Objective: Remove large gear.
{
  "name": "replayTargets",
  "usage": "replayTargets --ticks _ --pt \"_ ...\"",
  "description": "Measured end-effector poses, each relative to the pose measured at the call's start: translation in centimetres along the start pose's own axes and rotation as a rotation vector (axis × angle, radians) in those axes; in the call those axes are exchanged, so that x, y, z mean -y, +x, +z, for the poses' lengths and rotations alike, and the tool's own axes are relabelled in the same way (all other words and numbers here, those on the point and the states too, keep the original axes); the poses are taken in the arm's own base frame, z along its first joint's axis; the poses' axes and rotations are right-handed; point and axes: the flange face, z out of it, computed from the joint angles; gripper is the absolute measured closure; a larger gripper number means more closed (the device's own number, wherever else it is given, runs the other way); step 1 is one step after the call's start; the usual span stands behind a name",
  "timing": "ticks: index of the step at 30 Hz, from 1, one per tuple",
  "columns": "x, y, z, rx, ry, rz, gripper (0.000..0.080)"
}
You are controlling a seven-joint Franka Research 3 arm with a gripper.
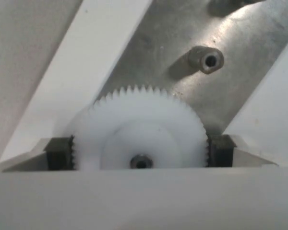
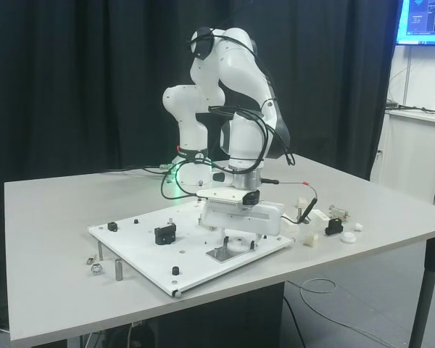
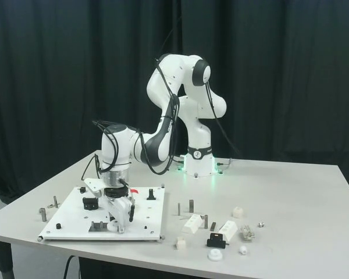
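Observation:
In the wrist view the large white gear (image 1: 141, 132) fills the space between my two black finger pads (image 1: 59, 152), one pad against each side of its toothed rim. Its dark centre hole shows low in the picture. It sits over a grey metal plate (image 1: 230, 43) carrying a bare grey peg (image 1: 206, 59). My gripper (image 1: 140, 154) is shut on the gear. In the first room view the gripper (image 2: 237, 233) hangs just above the gear (image 2: 238, 243) on the white board (image 2: 145, 250). The second room view shows the gripper (image 3: 117, 216) low over the board (image 3: 70, 229).
On the board stand a black block (image 2: 164, 234) and small black pegs (image 2: 111, 226). Loose metal pieces (image 2: 119, 267) lie beside the board's near-left corner. Small white and black parts (image 2: 335, 226) lie on the grey table (image 2: 51, 217) to the right.

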Motion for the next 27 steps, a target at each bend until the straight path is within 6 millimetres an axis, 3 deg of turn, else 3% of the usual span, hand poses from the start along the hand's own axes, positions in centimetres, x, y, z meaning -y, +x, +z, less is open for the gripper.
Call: replayTargets --ticks 16,27 --pt "0.1 0.1 -0.5 0.003 0.000 -0.005 0.0207" --pt "-0.1 0.6 -4.0 0.028 -0.023 -0.004 0.0209"
